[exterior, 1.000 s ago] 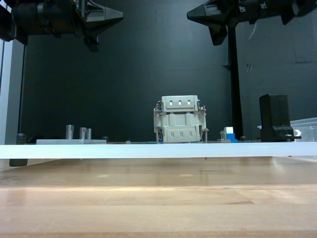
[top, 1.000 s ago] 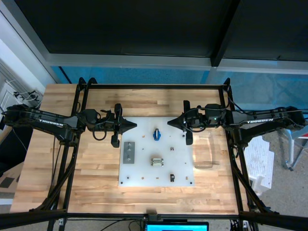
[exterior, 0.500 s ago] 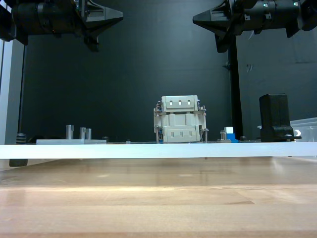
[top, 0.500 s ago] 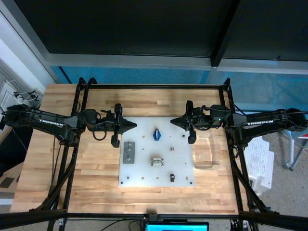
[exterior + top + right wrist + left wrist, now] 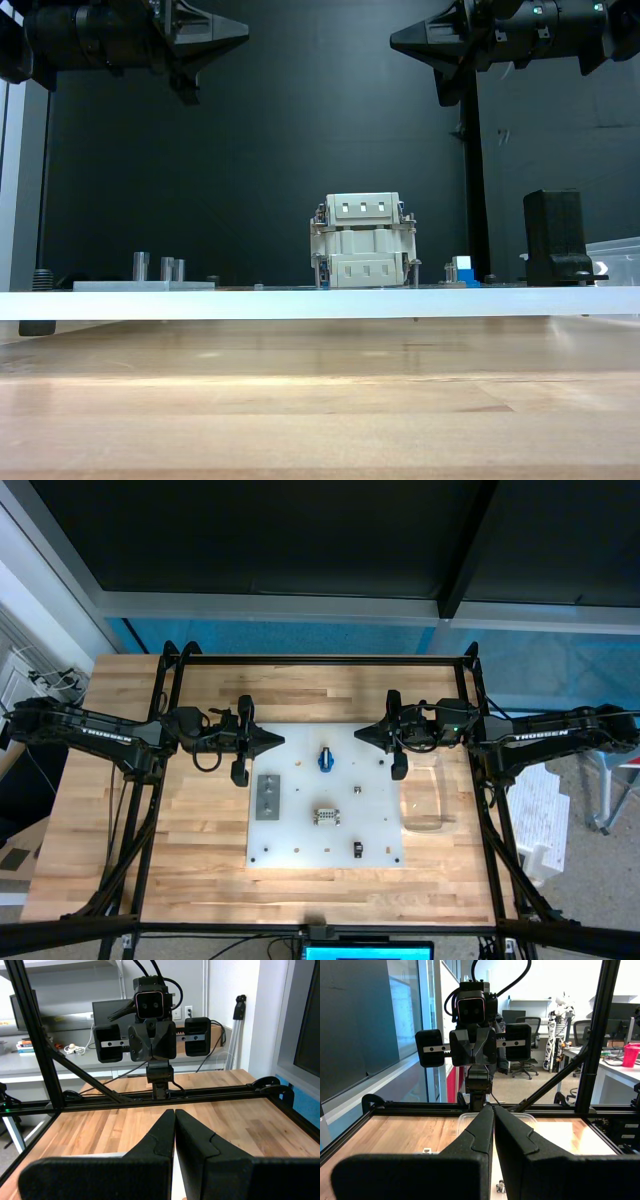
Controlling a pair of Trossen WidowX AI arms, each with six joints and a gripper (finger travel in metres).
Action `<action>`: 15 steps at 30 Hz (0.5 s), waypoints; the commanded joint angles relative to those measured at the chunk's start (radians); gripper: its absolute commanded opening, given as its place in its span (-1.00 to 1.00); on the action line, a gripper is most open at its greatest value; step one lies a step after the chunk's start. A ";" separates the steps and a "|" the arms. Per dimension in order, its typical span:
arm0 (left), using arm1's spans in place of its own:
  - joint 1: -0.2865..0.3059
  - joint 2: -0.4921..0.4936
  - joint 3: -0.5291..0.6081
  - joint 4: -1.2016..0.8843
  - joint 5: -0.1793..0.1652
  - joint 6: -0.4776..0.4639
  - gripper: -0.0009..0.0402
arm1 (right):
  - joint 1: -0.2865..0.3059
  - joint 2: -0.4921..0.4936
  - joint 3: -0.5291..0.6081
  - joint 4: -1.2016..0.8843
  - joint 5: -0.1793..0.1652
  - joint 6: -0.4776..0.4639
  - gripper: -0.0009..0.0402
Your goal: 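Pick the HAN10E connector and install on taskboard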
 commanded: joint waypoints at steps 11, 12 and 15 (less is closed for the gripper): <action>0.000 0.000 0.000 0.000 0.000 0.000 -0.95 | 0.002 0.005 0.001 0.011 0.002 -0.017 -0.96; 0.000 0.000 0.000 0.000 0.000 0.000 -0.95 | 0.002 0.005 0.001 0.011 0.002 -0.017 -0.96; 0.000 0.000 0.000 0.000 0.000 0.000 -0.95 | 0.002 0.004 0.001 0.011 0.002 -0.017 -0.96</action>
